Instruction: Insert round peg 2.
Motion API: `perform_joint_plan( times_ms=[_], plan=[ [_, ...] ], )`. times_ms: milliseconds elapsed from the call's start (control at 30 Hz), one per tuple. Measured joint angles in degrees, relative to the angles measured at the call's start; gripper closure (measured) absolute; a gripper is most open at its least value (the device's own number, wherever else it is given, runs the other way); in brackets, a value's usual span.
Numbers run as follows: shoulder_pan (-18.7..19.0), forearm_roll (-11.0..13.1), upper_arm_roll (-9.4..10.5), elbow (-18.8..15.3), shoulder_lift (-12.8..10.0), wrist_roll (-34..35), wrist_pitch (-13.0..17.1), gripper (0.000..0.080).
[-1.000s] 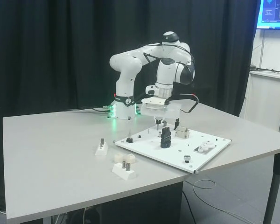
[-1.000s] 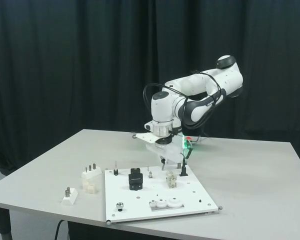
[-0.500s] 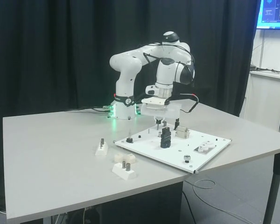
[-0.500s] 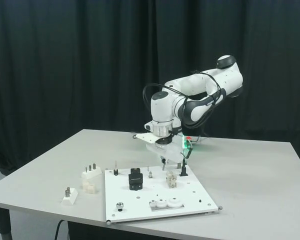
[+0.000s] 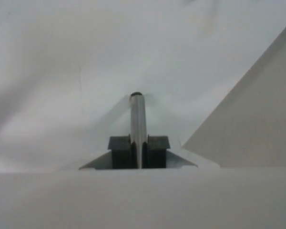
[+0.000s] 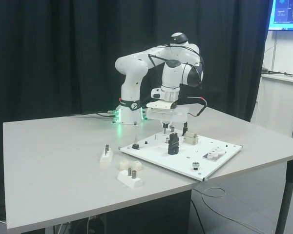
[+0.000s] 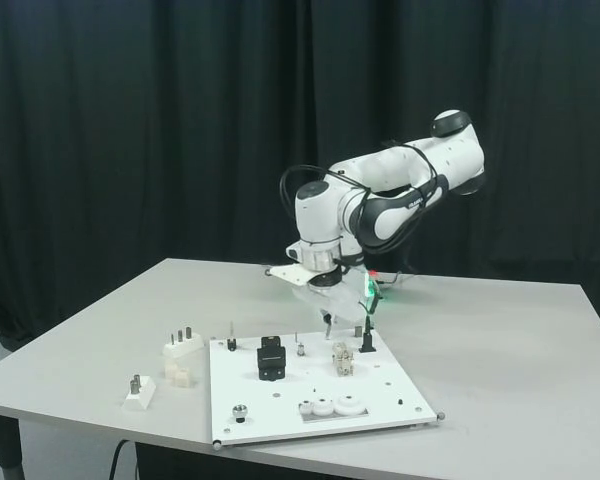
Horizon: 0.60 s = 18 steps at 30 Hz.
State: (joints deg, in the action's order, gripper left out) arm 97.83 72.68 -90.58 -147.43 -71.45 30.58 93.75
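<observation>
Gripper is clamped on the round peg; the 2 black pads pinch its upper end and the shaft sticks out past the fingertips. From the room views the peg hangs above the far edge of the white board, not touching it, just behind the black block.

Risks from here:
- Misalignment: I can't make out the target hole in any view (only plain white surface under the tip in the wrist view), so a small lateral offset would land the tip on the board face and jam.
- Tilt: the grip is at 1 end only, so a side load at contact could make the peg pivot or slip in the pads.
- Clearance: the short posts beside the descent path could catch the gripper body.
</observation>
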Motion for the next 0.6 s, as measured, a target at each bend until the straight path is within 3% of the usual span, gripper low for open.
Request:
perform_joint_plan(
  times_ms=[333, 600],
  plan=[
    [-0.74, -1.09, -2.17, 0.60, 0.00, -0.31, -2.87, 0.0733],
    [-1.67, -1.39, -2.71, 1.03, 0.00, -0.63, -4.71, 0.0733]
  ],
)
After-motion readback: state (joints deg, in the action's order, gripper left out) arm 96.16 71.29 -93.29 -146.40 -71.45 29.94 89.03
